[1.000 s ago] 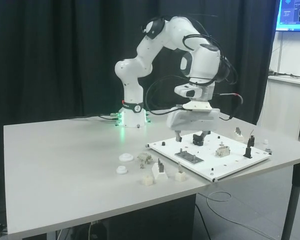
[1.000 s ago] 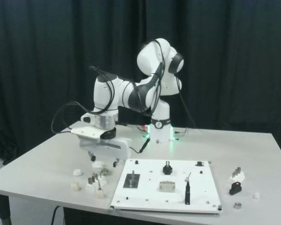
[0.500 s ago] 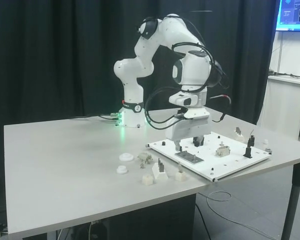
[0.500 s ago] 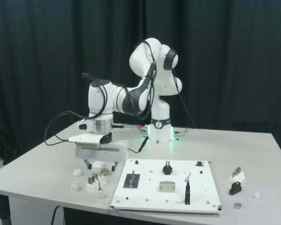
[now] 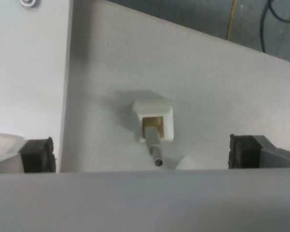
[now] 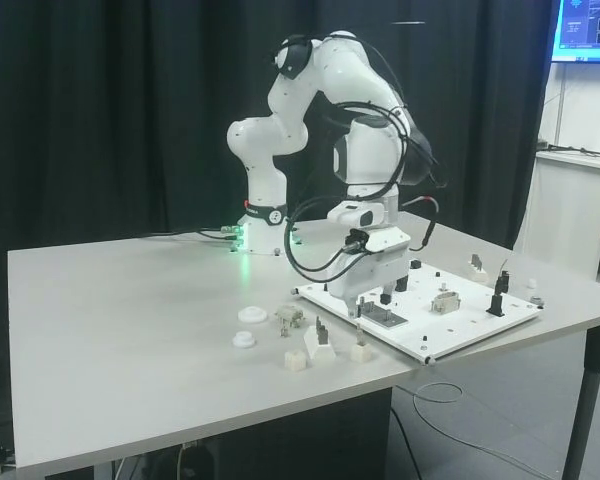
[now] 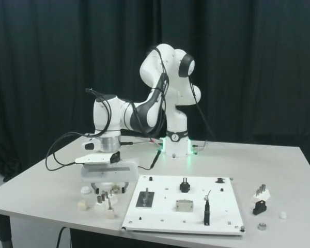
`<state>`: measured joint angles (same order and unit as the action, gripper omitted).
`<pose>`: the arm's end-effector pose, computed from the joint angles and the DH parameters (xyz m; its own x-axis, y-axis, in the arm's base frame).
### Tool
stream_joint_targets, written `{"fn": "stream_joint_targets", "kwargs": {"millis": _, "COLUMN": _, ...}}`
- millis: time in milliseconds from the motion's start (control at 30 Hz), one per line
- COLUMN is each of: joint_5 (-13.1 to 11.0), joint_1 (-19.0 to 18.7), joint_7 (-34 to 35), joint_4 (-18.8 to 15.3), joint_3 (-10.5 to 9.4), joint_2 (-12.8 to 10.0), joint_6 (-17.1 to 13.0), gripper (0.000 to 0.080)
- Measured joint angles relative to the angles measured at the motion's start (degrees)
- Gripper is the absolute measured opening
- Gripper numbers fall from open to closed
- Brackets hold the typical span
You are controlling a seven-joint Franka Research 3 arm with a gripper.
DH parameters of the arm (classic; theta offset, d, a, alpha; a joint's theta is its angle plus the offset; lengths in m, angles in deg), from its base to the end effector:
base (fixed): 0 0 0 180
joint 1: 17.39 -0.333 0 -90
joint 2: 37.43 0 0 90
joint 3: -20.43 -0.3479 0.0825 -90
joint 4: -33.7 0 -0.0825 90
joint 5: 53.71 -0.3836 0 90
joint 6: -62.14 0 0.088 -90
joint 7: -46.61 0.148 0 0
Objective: Pick Ethernet.
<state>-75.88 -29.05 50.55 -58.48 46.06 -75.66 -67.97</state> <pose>0.7114 -0.1116 0.2567 0.8935 -0.4438 0.0685 -0.4416 -0.8961 -0.0451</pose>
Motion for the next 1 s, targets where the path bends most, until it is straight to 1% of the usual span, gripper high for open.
{"fn": "stream_joint_targets", "kwargs": {"millis": 167, "joint_5": -3.2, "joint_1": 0.7, "joint_7": -4.8, "joint_4": -1.2, "joint_3": 0.0, "joint_2": 0.0, "joint_6": -1.0, "gripper": 0.08}}
{"fn": "stream_joint_targets", "kwargs": {"millis": 333, "joint_5": -7.0, "joint_1": 1.2, "joint_7": -9.9, "joint_4": -2.2, "joint_3": 0.0, "joint_2": 0.0, "joint_6": -1.4, "gripper": 0.08}}
{"fn": "stream_joint_targets", "kwargs": {"millis": 467, "joint_5": -9.6, "joint_1": 1.5, "joint_7": -13.5, "joint_4": -2.9, "joint_3": 0.01, "joint_2": -0.1, "joint_6": -1.8, "gripper": 0.08}}
{"fn": "stream_joint_targets", "kwargs": {"millis": 600, "joint_5": -11.4, "joint_1": 1.5, "joint_7": -16.6, "joint_4": -3.7, "joint_3": 0.06, "joint_2": -0.1, "joint_6": -2.4, "gripper": 0.08}}
{"fn": "stream_joint_targets", "kwargs": {"millis": 1000, "joint_5": -15.4, "joint_1": 1.5, "joint_7": -23.3, "joint_4": -5.9, "joint_3": 0.02, "joint_2": -0.4, "joint_6": -4.5, "gripper": 0.08}}
